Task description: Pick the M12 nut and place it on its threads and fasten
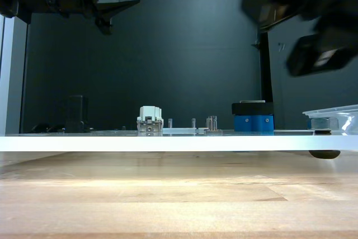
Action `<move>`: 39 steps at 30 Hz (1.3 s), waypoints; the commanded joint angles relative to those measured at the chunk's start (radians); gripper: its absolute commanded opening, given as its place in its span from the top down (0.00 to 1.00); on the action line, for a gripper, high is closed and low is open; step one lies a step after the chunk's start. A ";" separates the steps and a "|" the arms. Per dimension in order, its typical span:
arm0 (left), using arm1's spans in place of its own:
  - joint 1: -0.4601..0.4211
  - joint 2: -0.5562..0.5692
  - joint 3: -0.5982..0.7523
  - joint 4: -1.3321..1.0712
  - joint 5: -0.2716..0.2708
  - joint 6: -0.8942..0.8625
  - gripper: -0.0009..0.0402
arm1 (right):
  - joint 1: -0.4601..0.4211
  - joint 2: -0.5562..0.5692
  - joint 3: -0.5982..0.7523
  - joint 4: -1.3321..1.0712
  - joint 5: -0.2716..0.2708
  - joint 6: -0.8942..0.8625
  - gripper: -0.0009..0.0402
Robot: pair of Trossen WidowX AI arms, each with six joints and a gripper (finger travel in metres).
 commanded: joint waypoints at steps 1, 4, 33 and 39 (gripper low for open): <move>0.000 0.000 0.000 0.000 0.000 0.000 0.98 | -0.002 0.000 0.000 0.002 0.034 -0.003 0.98; 0.000 0.001 0.000 0.000 0.000 0.000 0.98 | -0.002 0.000 0.000 -0.009 0.116 -0.008 0.98; 0.000 0.000 0.000 0.000 0.000 0.000 0.98 | -0.003 0.000 -0.002 -0.025 0.205 -0.036 0.98; 0.000 0.000 0.000 0.000 0.000 0.000 0.98 | -0.003 0.000 -0.002 -0.039 0.460 0.011 0.98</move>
